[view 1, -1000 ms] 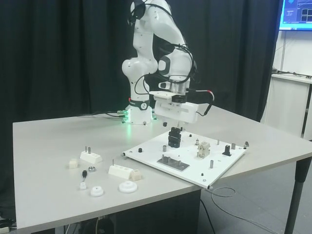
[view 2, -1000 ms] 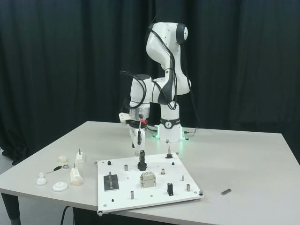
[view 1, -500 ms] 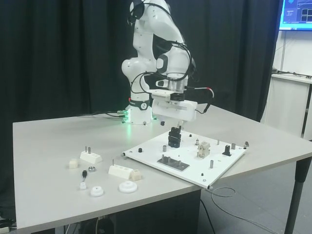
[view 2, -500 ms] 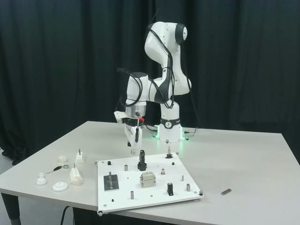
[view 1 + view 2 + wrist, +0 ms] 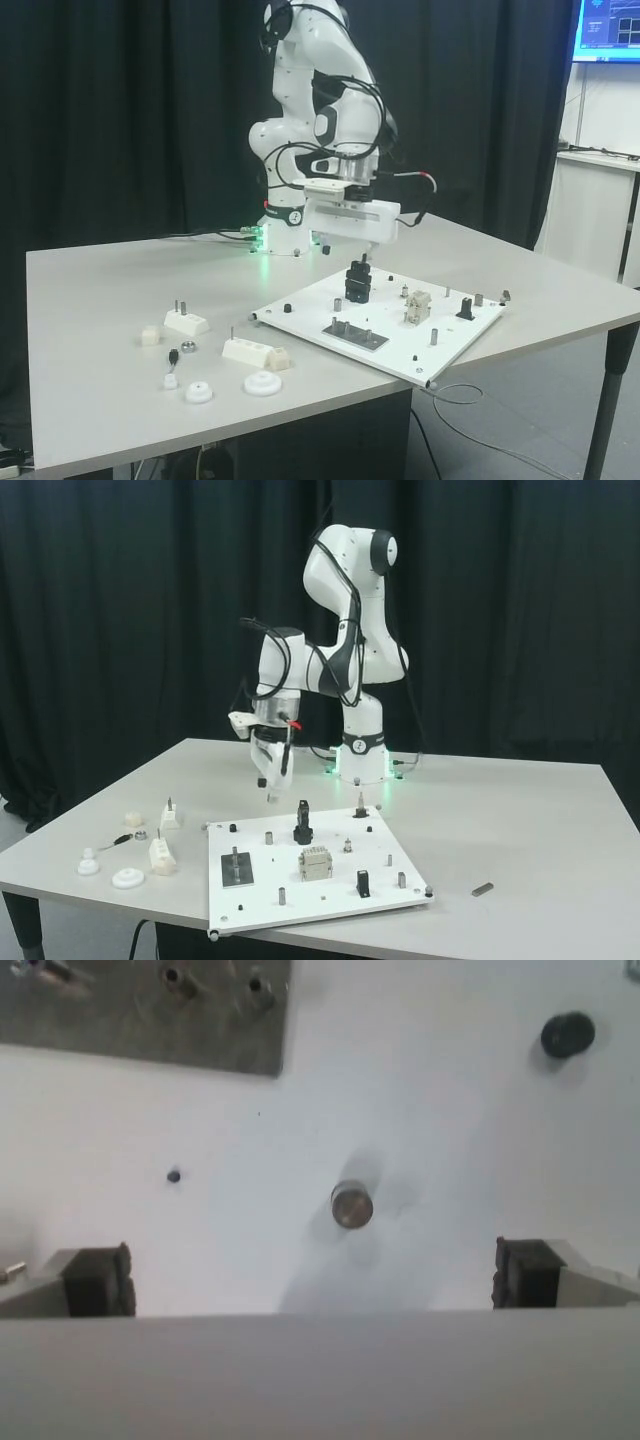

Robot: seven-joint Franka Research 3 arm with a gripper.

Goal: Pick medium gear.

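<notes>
- progress is at the very start, by my reading: the gripper (image 5: 312,1278) hangs above the near edge of the white board (image 5: 300,312), well apart from the loose parts, and nothing has been picked.
- gripper state: in the wrist view the 2 black pads (image 5: 97,1282) stand far apart with only bare board and a small metal peg (image 5: 351,1205) between them, so it is wide open and holds nothing.
- medium gear: 3 white round parts lie at the table's front corner, away from the arm's base; the middle-sized one (image 5: 198,392) looks like the target, between a small gear (image 5: 170,380) and a large gear (image 5: 262,382). i cannot confirm teeth at this range.
- what is left, as i judge it: travel across to that cluster, descend over the gear, close on it and lift.
- surface: a grey table (image 5: 90,290) carrying the board with its pegs, a black fixture (image 5: 357,283) and a grey plate (image 5: 354,335); 2 white blocks (image 5: 186,322) sit beside the gears.
- room: black curtains behind, a green light at the arm's base (image 5: 262,240), a white counter (image 5: 590,210) to one side.
</notes>
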